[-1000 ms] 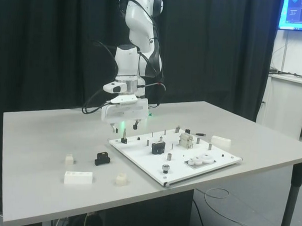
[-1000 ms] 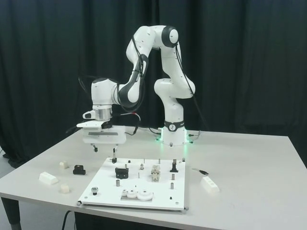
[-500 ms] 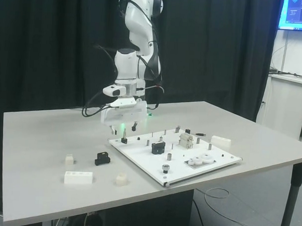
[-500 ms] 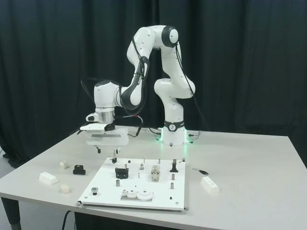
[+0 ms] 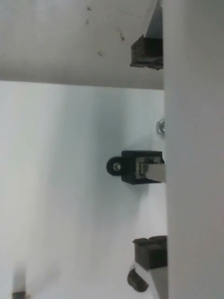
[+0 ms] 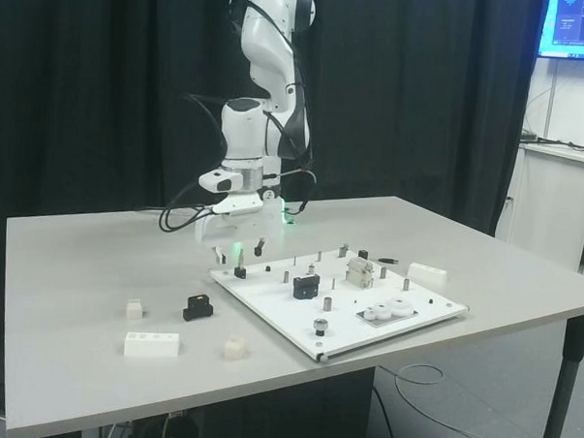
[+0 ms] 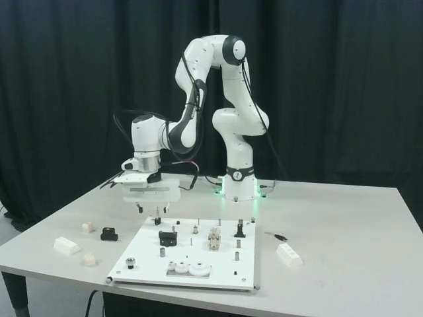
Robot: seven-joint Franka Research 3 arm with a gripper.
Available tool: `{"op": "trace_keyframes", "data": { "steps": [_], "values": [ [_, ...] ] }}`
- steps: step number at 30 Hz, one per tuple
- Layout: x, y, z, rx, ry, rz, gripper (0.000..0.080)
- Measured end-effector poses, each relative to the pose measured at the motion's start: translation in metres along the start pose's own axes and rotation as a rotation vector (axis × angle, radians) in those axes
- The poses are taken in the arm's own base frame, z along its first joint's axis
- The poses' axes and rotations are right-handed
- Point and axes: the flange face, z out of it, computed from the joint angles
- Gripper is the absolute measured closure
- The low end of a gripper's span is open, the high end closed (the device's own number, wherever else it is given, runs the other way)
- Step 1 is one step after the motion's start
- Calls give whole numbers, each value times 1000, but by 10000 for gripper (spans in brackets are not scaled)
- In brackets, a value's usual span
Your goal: Remove Ethernet.
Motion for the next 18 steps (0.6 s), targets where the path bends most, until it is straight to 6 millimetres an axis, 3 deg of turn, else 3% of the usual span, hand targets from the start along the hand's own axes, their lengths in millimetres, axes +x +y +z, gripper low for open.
{"op": "trace_keyframes", "data": {
  "steps": [18],
  "values": [
    [-17,-3,17,-6,-12,34,3]
  ]
}}
